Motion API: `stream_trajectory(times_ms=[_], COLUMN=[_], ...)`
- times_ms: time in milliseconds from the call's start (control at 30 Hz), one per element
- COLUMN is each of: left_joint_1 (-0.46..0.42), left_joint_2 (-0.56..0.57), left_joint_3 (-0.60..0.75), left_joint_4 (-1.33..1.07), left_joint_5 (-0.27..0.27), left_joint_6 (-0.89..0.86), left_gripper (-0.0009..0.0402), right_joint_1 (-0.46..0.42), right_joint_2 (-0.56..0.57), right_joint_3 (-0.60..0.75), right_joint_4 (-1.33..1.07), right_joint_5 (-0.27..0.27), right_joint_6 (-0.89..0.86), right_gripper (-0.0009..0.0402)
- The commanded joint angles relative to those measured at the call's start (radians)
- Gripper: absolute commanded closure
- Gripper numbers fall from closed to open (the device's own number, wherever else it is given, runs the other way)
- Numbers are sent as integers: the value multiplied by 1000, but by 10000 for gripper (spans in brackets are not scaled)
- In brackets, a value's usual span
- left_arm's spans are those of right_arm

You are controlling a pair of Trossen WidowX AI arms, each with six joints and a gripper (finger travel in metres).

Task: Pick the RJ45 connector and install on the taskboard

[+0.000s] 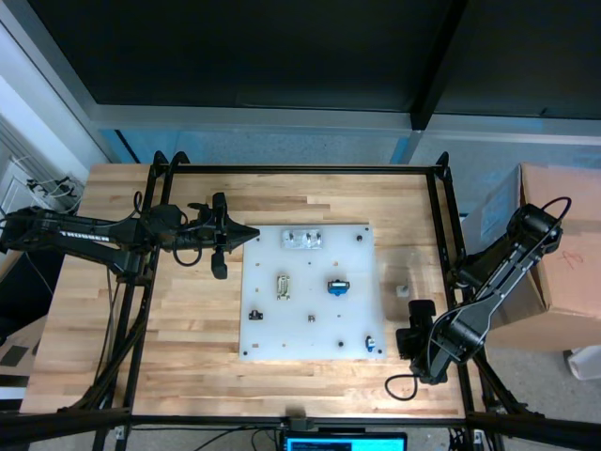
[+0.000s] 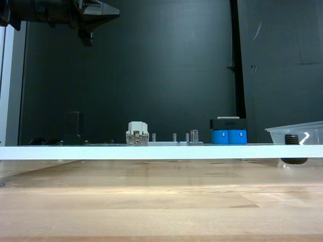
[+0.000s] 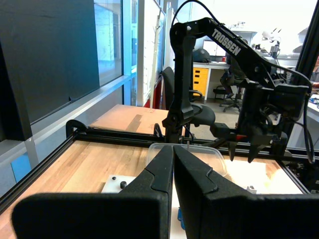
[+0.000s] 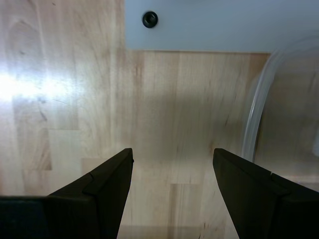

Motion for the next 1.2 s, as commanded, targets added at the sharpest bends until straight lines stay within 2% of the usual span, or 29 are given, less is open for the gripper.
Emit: stream_trajectory(times_ms=[33,300,433,1200], left_joint_1=[0,0,0,0], left_joint_2=[0,0,0,0], left_joint_3=[0,0,0,0], left_joint_4=[0,0,0,0], left_joint_5=[0,0,0,0], left_joint_6=[0,0,0,0], left_gripper=[393,393,393,393], right_joint_1=[0,-1,-1,-2], right_joint_2=[0,0,0,0], right_joint_3=[-26,-87,-105,-128], right_joint_4=[31,128,154,182], right_joint_5=[-1,12,21,30], right_joint_6=[10,13,13,12], right_gripper=[169,170,184,368])
